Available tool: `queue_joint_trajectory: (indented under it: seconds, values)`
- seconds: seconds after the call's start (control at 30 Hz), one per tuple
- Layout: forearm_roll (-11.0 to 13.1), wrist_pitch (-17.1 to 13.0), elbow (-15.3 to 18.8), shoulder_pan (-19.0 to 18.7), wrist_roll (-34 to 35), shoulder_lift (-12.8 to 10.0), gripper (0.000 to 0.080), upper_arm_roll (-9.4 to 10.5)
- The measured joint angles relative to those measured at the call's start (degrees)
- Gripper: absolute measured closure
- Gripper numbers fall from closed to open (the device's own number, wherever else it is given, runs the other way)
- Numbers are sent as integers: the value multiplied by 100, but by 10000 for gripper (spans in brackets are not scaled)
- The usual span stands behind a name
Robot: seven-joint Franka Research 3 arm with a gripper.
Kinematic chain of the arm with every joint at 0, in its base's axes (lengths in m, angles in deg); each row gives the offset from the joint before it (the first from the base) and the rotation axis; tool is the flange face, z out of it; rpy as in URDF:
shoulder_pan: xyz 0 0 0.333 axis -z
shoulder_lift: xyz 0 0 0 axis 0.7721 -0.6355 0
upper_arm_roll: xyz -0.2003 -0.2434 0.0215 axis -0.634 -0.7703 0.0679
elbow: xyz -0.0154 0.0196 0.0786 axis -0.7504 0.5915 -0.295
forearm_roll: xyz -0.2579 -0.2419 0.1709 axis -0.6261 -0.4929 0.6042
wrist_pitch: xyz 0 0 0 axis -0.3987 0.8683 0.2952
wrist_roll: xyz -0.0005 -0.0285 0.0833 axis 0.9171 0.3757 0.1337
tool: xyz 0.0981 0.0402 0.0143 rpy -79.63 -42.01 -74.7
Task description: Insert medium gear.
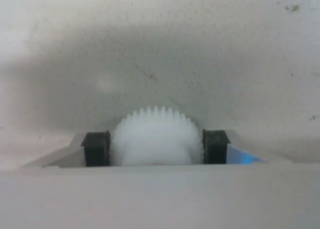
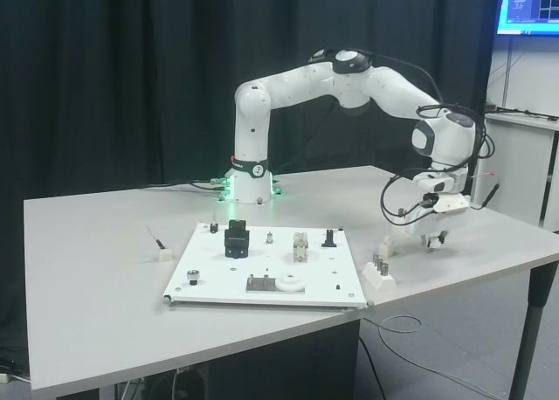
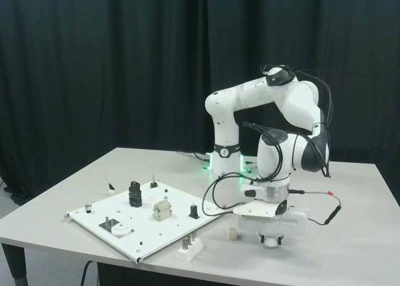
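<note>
In the wrist view a white toothed medium gear (image 1: 156, 136) sits between my two black fingertips (image 1: 96, 148), and my gripper (image 1: 156, 148) is shut on it, with bare grey table behind. In both room views the gripper (image 2: 434, 237) (image 3: 270, 239) hangs low over the table, well off to the side of the white assembly board (image 2: 210, 260) (image 3: 94, 218). A bit of the white gear (image 3: 270, 241) shows under the hand. Another white gear (image 2: 289, 284) (image 3: 123, 230) lies on the board near its front edge.
The board carries a black block (image 2: 237, 240), a small grey part (image 2: 300, 247) and short pegs. A white holder with upright pins (image 2: 380, 272) (image 3: 189, 248) stands between board and gripper. A small white block (image 3: 232, 233) lies close to the hand. Cables trail from the wrist.
</note>
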Motion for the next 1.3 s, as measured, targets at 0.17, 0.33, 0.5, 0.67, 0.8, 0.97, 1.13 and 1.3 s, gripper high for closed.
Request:
queue_joint_trajectory:
  seconds: [0.17, 0.33, 0.5, 0.67, 0.8, 0.97, 1.13, 1.3]
  values:
    - [-1, 119, 0, -3, -1, 51, 404, -105]
    - [-1, 208, 0, -4, -29, 79, 406, -174]
    - [-1, 234, -2, -4, -44, 86, 406, -206]
    - [-1, 235, -2, -5, -49, 98, 406, -207]
    - [-1, 235, -2, -5, -54, 105, 406, -207]
    - [-1, 235, -2, -5, -61, 106, 406, -207]
    - [-1, 235, -2, -5, -71, 106, 406, -207]
    - [-1, 235, -2, -5, -77, 106, 406, -207]
